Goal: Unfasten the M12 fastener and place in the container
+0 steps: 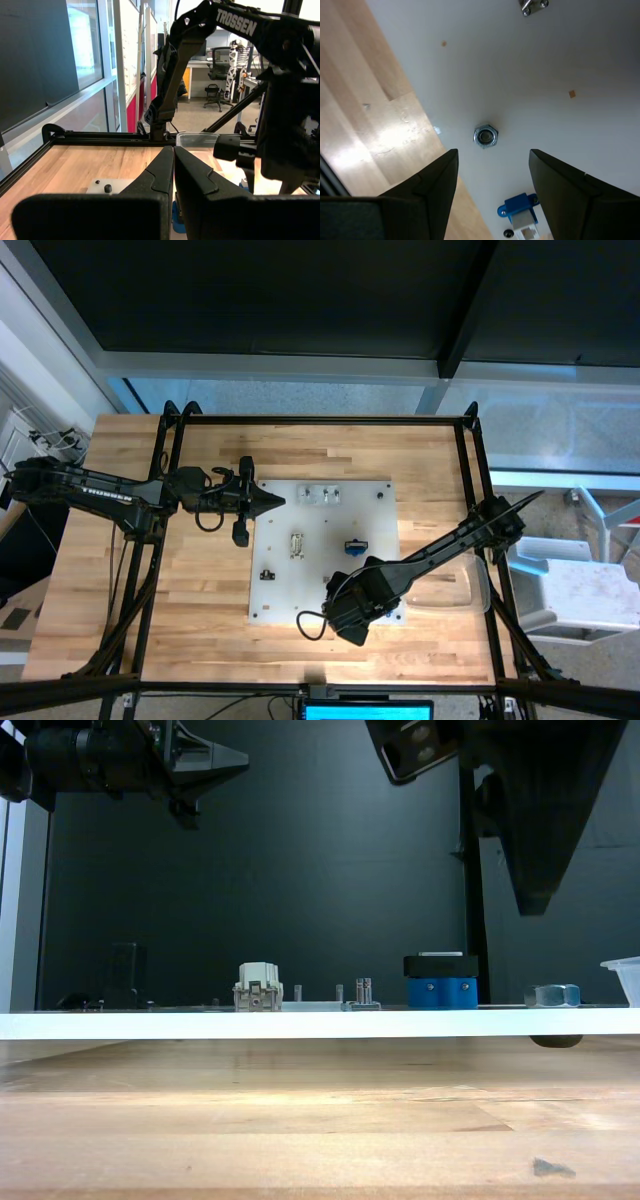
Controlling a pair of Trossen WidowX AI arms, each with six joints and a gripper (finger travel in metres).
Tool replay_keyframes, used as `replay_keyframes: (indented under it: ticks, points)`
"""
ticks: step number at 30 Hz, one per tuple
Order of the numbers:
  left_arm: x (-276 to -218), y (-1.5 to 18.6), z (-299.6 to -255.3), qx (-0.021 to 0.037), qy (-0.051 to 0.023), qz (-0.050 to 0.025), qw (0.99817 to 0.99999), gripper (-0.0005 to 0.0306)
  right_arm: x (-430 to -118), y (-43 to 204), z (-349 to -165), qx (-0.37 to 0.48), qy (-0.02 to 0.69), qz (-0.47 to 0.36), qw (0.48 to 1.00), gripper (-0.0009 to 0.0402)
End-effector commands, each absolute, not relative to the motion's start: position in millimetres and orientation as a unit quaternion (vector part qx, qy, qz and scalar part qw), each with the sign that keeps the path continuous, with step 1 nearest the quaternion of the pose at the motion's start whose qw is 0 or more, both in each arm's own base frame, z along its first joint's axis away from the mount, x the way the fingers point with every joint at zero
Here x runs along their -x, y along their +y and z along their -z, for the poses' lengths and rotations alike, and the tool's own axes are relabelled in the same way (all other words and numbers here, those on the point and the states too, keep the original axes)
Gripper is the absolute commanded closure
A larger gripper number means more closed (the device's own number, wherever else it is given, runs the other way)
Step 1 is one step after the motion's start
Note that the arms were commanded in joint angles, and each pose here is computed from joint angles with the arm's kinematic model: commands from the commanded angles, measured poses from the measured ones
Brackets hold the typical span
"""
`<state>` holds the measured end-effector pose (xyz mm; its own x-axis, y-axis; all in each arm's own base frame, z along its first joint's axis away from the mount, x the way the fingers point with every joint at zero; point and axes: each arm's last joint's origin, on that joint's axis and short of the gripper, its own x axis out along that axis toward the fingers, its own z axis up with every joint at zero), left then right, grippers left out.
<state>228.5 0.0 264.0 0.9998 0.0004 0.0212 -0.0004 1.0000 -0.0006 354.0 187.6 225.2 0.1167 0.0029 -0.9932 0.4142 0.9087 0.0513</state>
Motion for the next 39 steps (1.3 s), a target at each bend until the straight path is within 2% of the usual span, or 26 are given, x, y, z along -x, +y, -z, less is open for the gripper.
replay_keyframes:
  ticks: [1, 6, 21, 33, 39]
  points:
    - [-228.5, 0.0, -264.2, 0.0001, -0.0108, -0.0002, 0.99994, 0.03, -356, 189, -218.2, -0.151, 0.652, 0.142, 0.729, 0.0177]
    - [-228.5, 0.1, -264.2, 0.0001, -0.0108, -0.0004, 0.99994, 0.03, -359, 192, -205.8, -0.15, 0.659, 0.147, 0.722, 0.0173]
    - [-228.5, 0.0, -264.2, 0.0001, -0.0108, -0.0002, 0.99994, 0.03, -365, 195, -189.1, -0.153, 0.665, 0.158, 0.714, 0.0173]
    - [-228.5, 0.0, -264.2, 0.0001, -0.0108, -0.0002, 0.99994, 0.03, -364, 195, -183.8, -0.164, 0.666, 0.171, 0.708, 0.0174]
    - [-228.5, 0.0, -264.2, 0.0001, -0.0108, 0.0, 0.99994, 0.03, -364, 195, -178.3, -0.174, 0.663, 0.174, 0.707, 0.0198]
